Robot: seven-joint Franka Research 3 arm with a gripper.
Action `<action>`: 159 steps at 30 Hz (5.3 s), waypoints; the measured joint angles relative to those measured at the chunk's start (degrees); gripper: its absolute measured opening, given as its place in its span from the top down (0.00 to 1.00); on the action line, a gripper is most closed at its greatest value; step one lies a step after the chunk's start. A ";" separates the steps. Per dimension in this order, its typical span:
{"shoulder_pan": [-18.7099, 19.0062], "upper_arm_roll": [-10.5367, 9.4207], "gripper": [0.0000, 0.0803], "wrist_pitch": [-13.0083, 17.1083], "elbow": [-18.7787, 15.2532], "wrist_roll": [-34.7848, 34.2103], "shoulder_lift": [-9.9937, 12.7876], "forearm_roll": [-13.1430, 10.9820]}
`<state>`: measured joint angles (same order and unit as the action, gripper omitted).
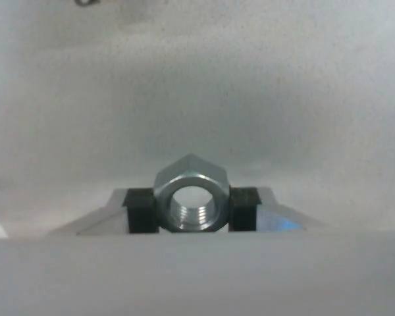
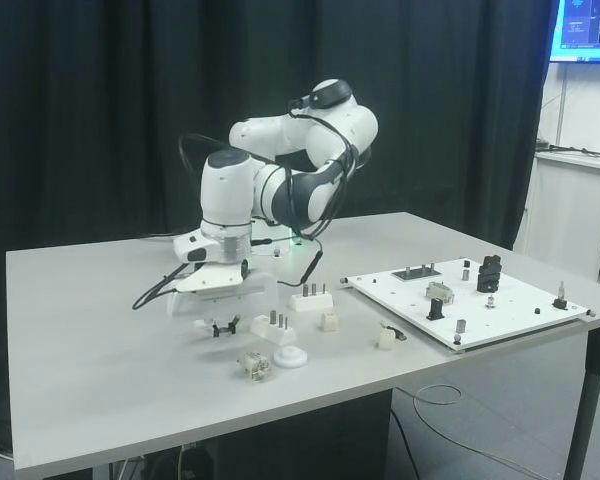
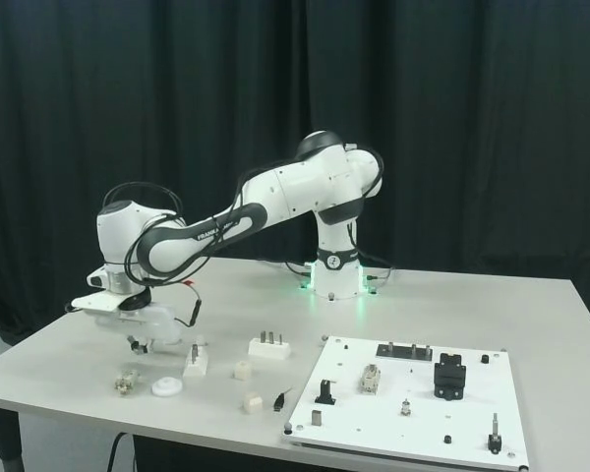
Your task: Insert bolt 4.
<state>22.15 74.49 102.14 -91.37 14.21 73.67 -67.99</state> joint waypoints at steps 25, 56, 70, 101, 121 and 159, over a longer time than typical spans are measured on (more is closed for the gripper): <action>0.78 1.79 0.72 -2.31 -0.16 0.00 0.07 -0.01; 2.60 1.85 0.72 -3.87 -2.08 0.00 0.06 -0.24; 7.84 4.43 0.72 -7.83 -6.75 0.00 0.08 -1.47; 31.50 12.37 0.72 -7.66 -26.68 0.66 0.80 -6.94; 46.15 12.97 0.72 -4.47 -33.98 -0.87 -0.07 -9.18; 75.41 13.80 0.72 -2.17 -37.69 -19.71 -2.44 -9.99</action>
<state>97.56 88.29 99.97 -129.06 -5.50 71.23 -77.98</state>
